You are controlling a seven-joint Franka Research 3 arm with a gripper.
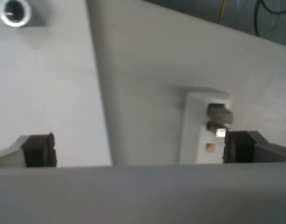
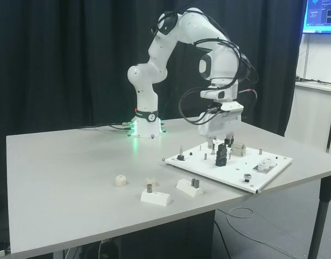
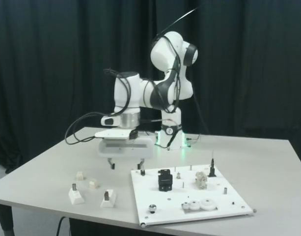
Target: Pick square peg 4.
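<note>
First room view, near to far. Two white holders stand nearest the table's front edge. One holder carries a single peg. The other holder, at its 2 o'clock, carries short grey pegs set upright, long axes vertical. The square peg to be picked is judged to be among these; which one bears number 4 cannot be told. An empty square socket is seen in the same holder in the wrist view. Two small white pieces lie just behind the holders. The white board with its fittings is placed further back. The gripper hangs above the board's far edge, well apart from the pegs. Its fingers are spread wide and nothing is held between them. The arm's base, ringed with green light, is furthest. From the gripper, the peg holder lies at about 7 o'clock and lower. The coming move is therefore judged to be travel in that direction, followed by a straight descent over the upright peg.
</note>
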